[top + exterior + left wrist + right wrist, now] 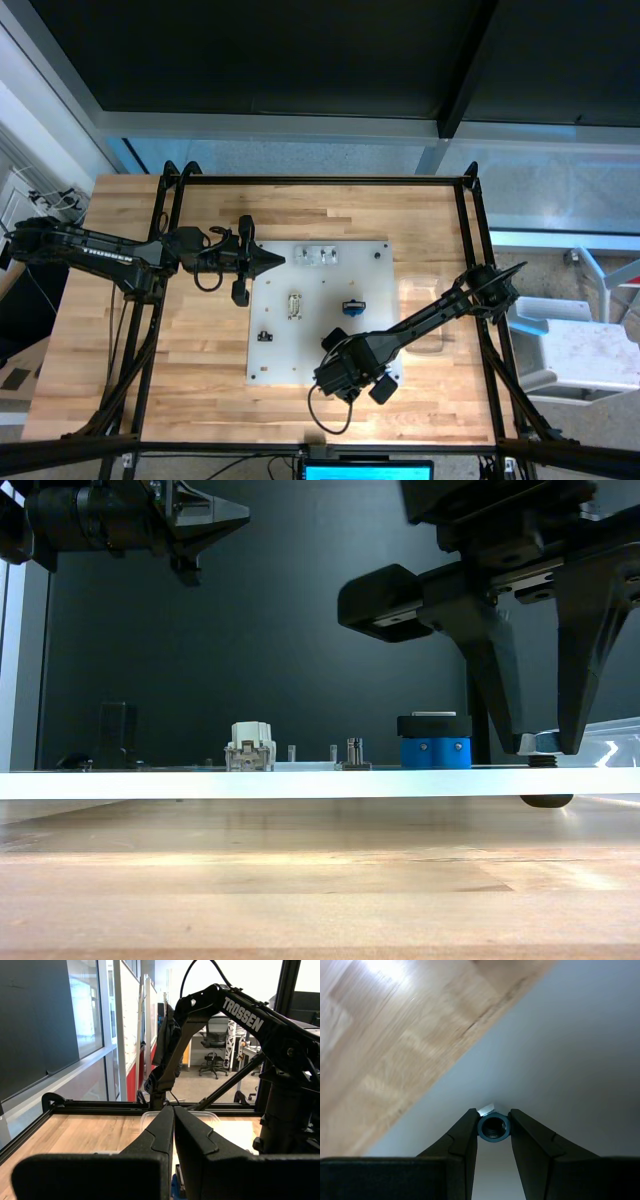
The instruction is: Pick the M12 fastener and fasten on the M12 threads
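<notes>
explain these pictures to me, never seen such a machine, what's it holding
Two robot arms stand at a wooden table, each ending in a pincer. One picture looks down from above, one level along the tabletop, one from each arm's own camera. A white board carries small parts, among them a blue connector. The left pincer is shut, empty, raised over the board's far left. The right pincer grips a small nut just over a black stud at the board's near right.
</notes>
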